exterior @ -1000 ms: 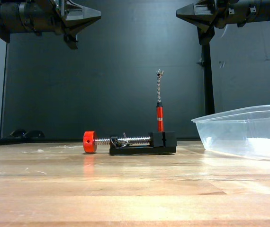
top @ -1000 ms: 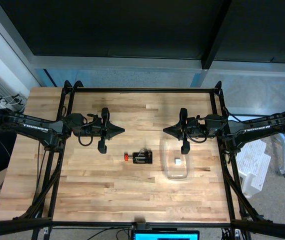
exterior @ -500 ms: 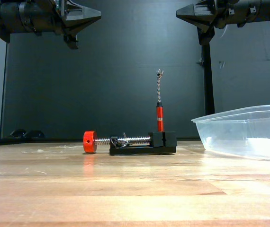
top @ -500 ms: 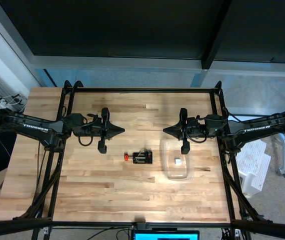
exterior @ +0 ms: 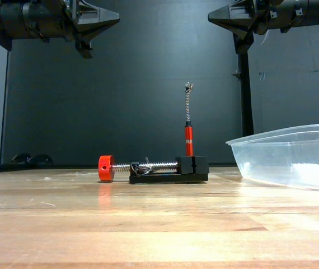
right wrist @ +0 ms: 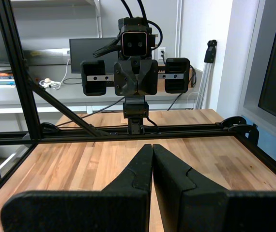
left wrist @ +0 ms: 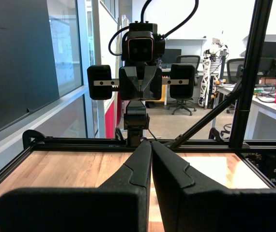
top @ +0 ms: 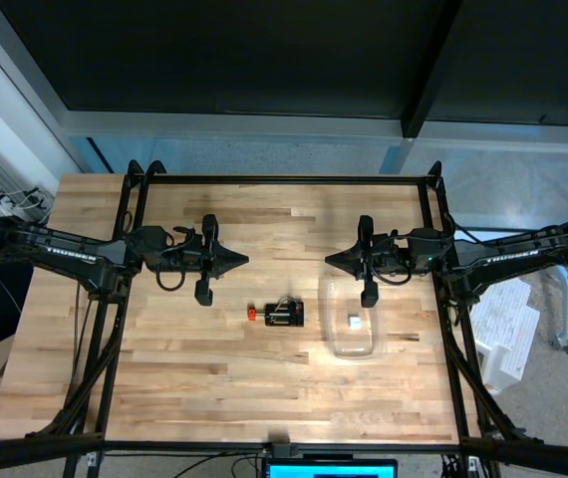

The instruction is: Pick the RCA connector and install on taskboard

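Installation appears complete. The connector (exterior: 188,140) stands upright on the vise (exterior: 169,169), and its braided cable (exterior: 187,104) rises freely above it with nothing holding it. In the high view the vise (top: 286,315) sits on the bare bench (top: 214,383), just beside the clear tray (top: 354,355). The tray contains only the white block (top: 354,321); nothing darker lies on the block and no cable leaves it.

The left end effector (left wrist: 151,143) is raised well above the bench, fingers together and empty. The right end effector (right wrist: 152,146) is likewise raised, over the tray's far edge, fingers together on nothing.

Full seating of the connector on the stub cannot be confirmed from these views. No further step appears outstanding.
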`<state>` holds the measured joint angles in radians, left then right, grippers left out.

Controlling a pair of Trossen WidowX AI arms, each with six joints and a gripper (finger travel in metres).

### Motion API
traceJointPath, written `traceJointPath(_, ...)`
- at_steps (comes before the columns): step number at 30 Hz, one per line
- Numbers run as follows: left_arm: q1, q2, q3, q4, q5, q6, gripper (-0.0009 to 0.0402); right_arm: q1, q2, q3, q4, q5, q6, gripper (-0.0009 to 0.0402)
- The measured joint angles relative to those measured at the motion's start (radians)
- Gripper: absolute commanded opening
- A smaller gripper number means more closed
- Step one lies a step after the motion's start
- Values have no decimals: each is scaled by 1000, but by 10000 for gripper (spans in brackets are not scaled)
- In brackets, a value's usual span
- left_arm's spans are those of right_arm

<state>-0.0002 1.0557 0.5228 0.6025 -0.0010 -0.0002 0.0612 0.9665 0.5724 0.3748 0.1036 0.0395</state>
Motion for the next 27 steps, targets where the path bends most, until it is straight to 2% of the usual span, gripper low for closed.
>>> traceJointPath(27, 0, 0, 0, 0, 0, 0, 0, 0, 0, 0, -27, 0, 0, 0)
